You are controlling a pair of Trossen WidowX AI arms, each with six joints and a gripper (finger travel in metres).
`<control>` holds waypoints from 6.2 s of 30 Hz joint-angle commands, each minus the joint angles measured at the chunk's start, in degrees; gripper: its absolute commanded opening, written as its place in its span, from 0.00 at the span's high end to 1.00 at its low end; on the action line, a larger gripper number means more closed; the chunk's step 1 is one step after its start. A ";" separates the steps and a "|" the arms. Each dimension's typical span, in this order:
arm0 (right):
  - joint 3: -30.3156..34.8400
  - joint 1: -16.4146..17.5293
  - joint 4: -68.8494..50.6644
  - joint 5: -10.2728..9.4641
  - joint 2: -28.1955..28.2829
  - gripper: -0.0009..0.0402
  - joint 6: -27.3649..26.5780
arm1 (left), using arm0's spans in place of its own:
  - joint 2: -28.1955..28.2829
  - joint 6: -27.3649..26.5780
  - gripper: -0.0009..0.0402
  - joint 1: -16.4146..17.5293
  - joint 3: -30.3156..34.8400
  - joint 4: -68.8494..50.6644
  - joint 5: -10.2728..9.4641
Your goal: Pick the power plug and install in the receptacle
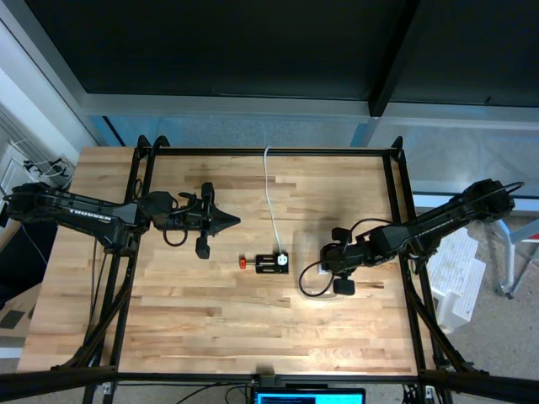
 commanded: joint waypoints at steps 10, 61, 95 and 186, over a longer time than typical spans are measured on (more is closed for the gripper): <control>2.75 0.00 -2.82 -0.04 -0.35 0.98 0.02 | 0.00 0.00 0.98 0.02 0.02 0.00 0.02; 44.68 -7.26 -23.76 1.36 24.55 0.98 -6.05 | 0.00 0.00 0.98 0.02 0.02 0.02 0.02; 45.44 -7.13 -21.51 0.26 28.22 0.98 -8.96 | 0.00 0.00 0.98 0.00 0.02 0.02 0.02; 39.95 -7.26 -15.98 -0.79 29.66 0.98 -8.81 | 0.00 0.00 0.98 0.00 0.02 0.00 0.02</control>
